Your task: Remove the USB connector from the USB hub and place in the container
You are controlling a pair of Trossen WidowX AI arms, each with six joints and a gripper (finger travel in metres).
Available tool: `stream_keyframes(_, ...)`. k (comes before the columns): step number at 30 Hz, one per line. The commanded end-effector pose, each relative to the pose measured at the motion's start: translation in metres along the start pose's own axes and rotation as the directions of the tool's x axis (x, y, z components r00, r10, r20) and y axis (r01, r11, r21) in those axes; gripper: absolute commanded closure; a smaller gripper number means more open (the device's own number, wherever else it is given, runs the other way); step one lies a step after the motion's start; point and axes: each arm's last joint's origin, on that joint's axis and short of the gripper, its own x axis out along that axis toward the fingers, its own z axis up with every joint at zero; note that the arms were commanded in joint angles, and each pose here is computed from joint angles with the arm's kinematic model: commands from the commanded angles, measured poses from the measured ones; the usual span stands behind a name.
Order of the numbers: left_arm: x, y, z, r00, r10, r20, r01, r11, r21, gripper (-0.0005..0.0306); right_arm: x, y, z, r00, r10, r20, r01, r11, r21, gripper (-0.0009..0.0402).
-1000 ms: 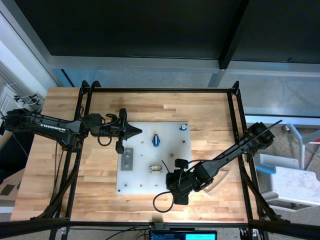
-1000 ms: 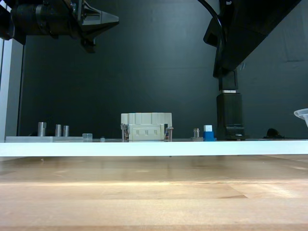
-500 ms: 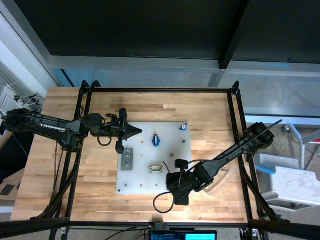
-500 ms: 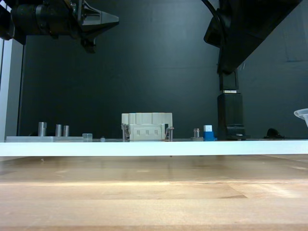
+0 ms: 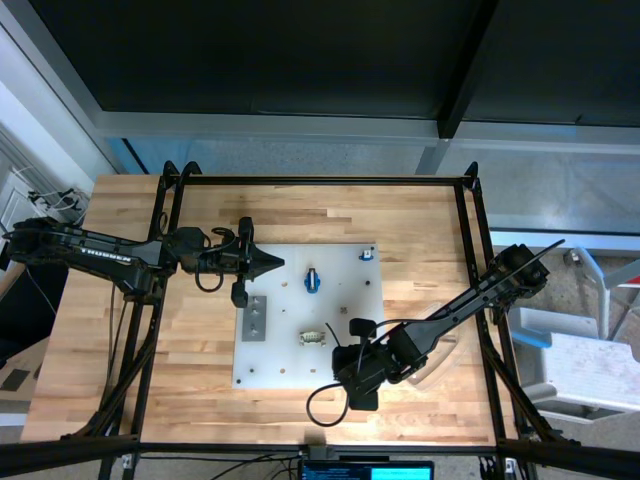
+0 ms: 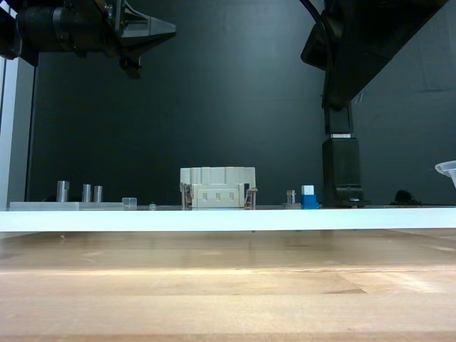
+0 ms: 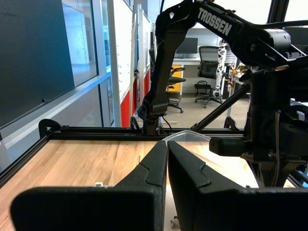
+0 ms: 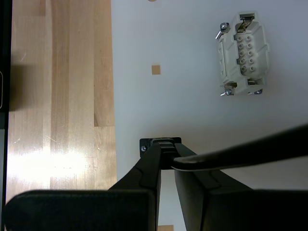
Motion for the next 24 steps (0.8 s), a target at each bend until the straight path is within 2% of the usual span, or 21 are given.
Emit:
stream_keyframes(1, 0.0, 0.0, 0.0, 1.0, 0.0, 0.0, 0.0, 1.0, 0.0, 0.03, 0.0, -0.002, 0.001, 1.0, -0.004, -0.001, 0.004, 1.0, -0.002, 0.0394)
stream_keyframes(6, 0.0, 0.0, 0.0, 1.0, 0.0, 0.0, 0.0, 1.0, 0.0, 0.03, -0.001, -0.005, 0.005, 1.0, -0.004, -0.007, 0.004, 1.0, -0.012, 0.0393)
stream_keyframes(15, 0.0, 0.0, 0.0, 1.0, 0.0, 0.0, 0.0, 1.0, 0.0, 0.03, 0.007, -0.003, 0.015, 0.999, -0.009, -0.051, 0.007, 0.999, -0.037, 0.0393)
stream_keyframes(24, 0.0, 0.0, 0.0, 1.0, 0.0, 0.0, 0.0, 1.0, 0.0, 0.03, 0.007, -0.002, 0.015, 0.999, -0.013, -0.045, 0.012, 0.999, -0.034, 0.0393)
